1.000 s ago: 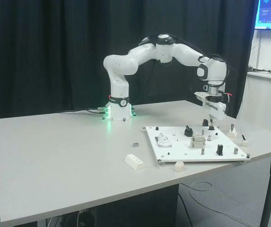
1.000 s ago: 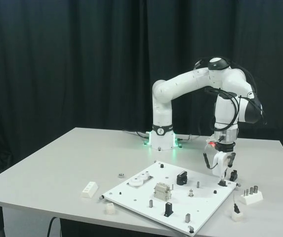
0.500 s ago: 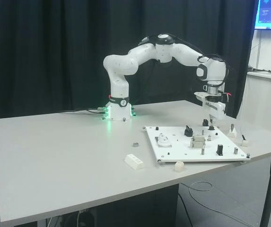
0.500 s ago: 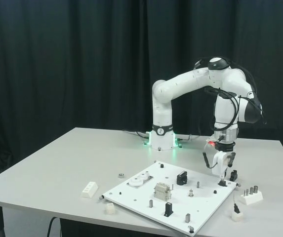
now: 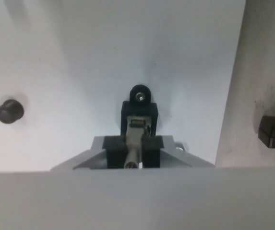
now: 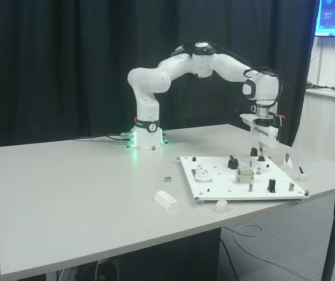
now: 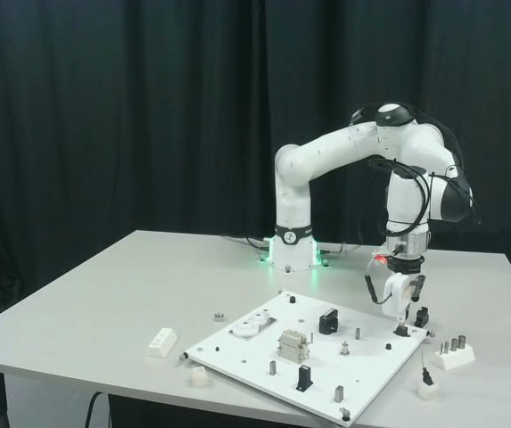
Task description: Insert Ethernet.
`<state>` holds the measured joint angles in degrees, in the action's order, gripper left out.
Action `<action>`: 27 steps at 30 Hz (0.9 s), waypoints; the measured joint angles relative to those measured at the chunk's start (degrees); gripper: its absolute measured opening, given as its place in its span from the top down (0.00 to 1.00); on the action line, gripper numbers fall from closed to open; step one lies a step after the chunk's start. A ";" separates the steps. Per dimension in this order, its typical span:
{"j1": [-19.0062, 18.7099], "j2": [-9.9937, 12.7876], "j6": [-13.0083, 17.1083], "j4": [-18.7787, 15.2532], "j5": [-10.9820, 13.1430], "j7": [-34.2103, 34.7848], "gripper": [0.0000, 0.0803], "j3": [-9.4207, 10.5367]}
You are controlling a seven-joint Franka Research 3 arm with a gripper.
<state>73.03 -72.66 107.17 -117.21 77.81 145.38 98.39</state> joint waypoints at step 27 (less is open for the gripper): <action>-0.40 0.04 0.08 -0.70 0.95 0.00 0.92 0.01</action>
<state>72.63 -72.62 107.25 -117.91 78.76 145.37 98.40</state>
